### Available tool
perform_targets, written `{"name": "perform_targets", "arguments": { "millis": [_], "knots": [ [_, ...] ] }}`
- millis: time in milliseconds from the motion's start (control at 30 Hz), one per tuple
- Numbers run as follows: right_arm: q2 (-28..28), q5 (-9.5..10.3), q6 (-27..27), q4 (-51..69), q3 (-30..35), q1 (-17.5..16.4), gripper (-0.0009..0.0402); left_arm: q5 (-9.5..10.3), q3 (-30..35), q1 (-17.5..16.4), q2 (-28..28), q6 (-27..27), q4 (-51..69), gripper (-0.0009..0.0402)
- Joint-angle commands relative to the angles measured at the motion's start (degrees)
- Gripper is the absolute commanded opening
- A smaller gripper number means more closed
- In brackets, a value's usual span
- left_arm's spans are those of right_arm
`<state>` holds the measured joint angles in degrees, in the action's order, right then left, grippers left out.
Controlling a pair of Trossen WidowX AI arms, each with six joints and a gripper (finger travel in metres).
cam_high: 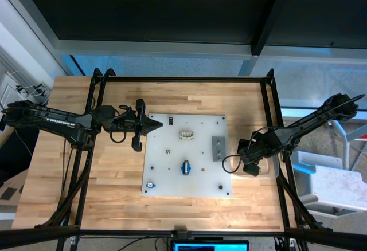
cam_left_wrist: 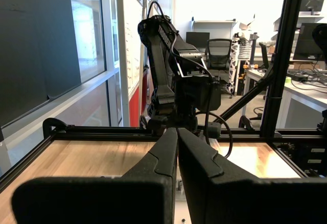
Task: Pick the 16mm cylinder and place it in the taskboard
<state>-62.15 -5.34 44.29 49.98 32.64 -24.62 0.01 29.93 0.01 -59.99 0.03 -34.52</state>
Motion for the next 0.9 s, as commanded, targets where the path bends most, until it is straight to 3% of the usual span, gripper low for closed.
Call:
{"name": "perform_targets", "arguments": {
  "millis": [33, 900],
  "knots": [
    [0.2, 0.44, 0.0, 1.0, 1.3, 0.0, 0.0024, 0.0, 0.0, 0.0, 0.0, 0.0, 0.0, 0.0],
    [1.3, 0.42, -3.6, 18.9, 16.9, 0.0, 0.0023, 0.0, 0.0, 0.0, 0.0, 0.0, 0.0, 0.0]
  ]
}}
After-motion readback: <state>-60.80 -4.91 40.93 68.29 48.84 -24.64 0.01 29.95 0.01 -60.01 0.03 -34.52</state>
